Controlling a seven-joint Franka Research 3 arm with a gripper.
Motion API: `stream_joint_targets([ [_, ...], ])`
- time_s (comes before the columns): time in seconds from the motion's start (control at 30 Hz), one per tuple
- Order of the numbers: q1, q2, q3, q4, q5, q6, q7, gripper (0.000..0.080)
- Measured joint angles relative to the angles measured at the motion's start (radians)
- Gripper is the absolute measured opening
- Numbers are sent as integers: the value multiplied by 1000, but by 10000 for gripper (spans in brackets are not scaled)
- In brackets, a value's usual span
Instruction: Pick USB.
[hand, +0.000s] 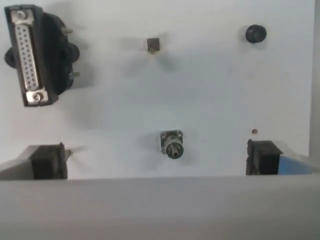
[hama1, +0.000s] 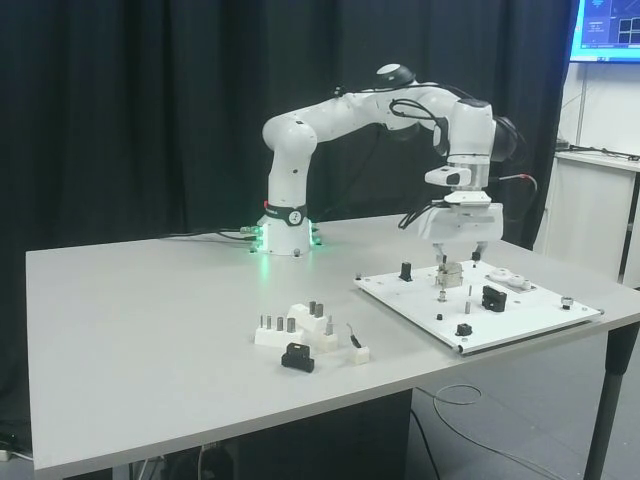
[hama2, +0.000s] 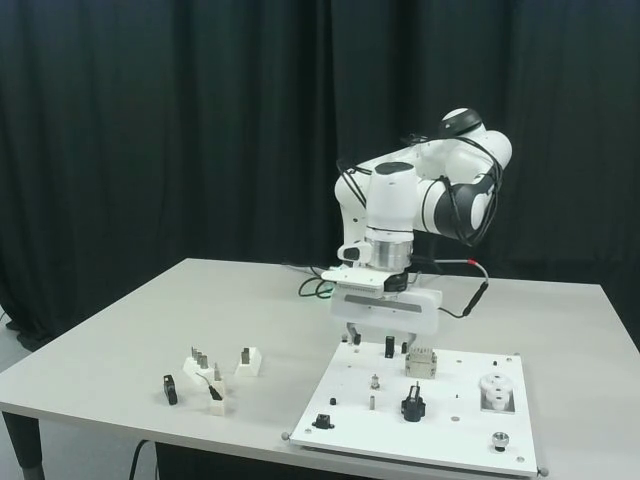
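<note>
Approach is the step in hand: gripper (hand: 155, 160) hovers wide open and empty above the white board (hama1: 520, 325) by the tabletop's (hama1: 150, 310) edge. USB (hand: 153, 44), I judge, stands mid-board; next move needs centring, then descent.

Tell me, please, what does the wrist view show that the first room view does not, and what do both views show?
Only the wrist view shows the pin rows of the large multi-pin connector and the open gripper's black fingertips from above. Only the first room view shows the whole white arm, the grey table and the white holders beside the board. Both show the white board and the small round connector.
</note>
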Motion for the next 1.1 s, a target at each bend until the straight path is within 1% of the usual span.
stream_joint_targets([
  [0.17, -10, 1, 2, 5, 3, 11, 0, 800],
  [0.27, -20, 1, 2, 9, -2, 29, -8, 800],
  [0.37, -33, 1, 0, 13, -19, 43, -57, 800],
  [0.47, -49, 1, -3, 17, -38, 43, -115, 800],
  [0.63, -79, 1, -7, 20, -50, 42, -175, 800],
  [0.93, -149, 1, -13, 22, -53, 40, -229, 800],
  [1.1, -198, 1, -15, 29, -39, 29, -246, 800],
])
